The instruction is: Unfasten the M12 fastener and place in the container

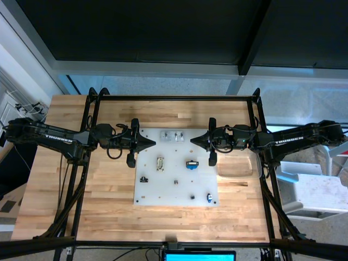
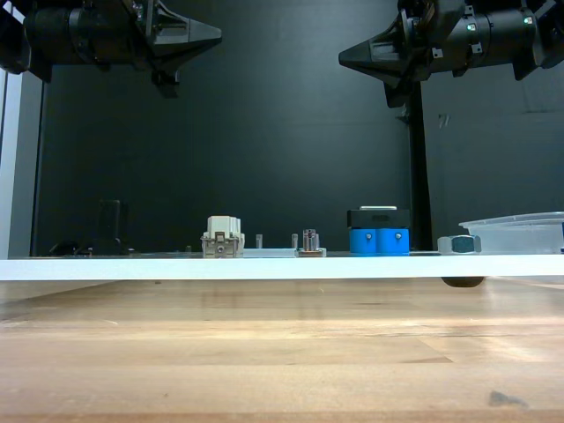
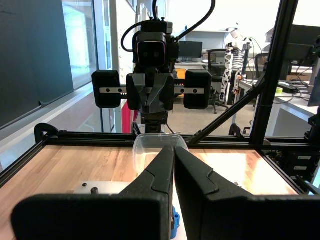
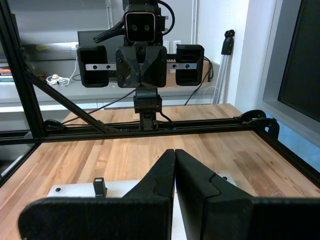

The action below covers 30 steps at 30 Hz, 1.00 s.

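Step in hand: the very start, as I judge; nothing is unfastened yet and neither gripper is near the work.
Fastener: the small silver hexagonal nut (image 1: 209, 197) sits on its stud, run down so no ribs show, at about 5 o'clock on the flat white rectangular board (image 1: 163, 190).
Container: the shallow clear plastic tray (image 1: 237, 166) lies on the wooden table (image 1: 98, 190) at 3 o'clock from the board, just beside its edge; it holds no nut.
Left gripper (image 1: 148, 142): high over the board at 10 o'clock, fingers together, holding nothing.
Right gripper (image 1: 194, 140): high at 1 o'clock, fingers together, holding nothing.
Next move: probably the right arm, being nearer, must open its gripper, go down toward 5 o'clock and close squarely around the nut before turning it.
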Tool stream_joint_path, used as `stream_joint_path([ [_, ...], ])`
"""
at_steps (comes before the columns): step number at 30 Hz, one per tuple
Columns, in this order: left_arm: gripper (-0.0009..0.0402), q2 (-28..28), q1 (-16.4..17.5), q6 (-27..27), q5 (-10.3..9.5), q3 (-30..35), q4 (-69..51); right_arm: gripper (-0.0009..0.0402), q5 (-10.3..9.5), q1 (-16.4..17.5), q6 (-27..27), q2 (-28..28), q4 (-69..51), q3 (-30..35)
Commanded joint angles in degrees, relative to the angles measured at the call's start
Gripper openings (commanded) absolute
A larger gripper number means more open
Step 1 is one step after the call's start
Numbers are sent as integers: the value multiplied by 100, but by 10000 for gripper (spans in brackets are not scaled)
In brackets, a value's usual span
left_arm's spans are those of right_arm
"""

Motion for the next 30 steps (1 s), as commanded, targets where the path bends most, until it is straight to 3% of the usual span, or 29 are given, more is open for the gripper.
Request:
stream_joint_path([
  [1, 0, 2, 2, 0, 2, 2, 2, 0, -407, 13, 0, 0, 262, 2],
  [12, 0, 2, 0, 0, 2, 2, 2, 0, -411, 13, 15, 0, 260, 2],
  [15, 0, 2, 0, 0, 2, 2, 2, 0, -455, 39, 424, -2, 96, 122],
  [23, 0, 2, 2, 0, 2, 2, 2, 0, -450, 367, 813, 44, -2579, 1270],
  [30, 0, 2, 2, 0, 2, 2, 2, 0, -400, 787, 1436, 435, -4476, 2251],
])
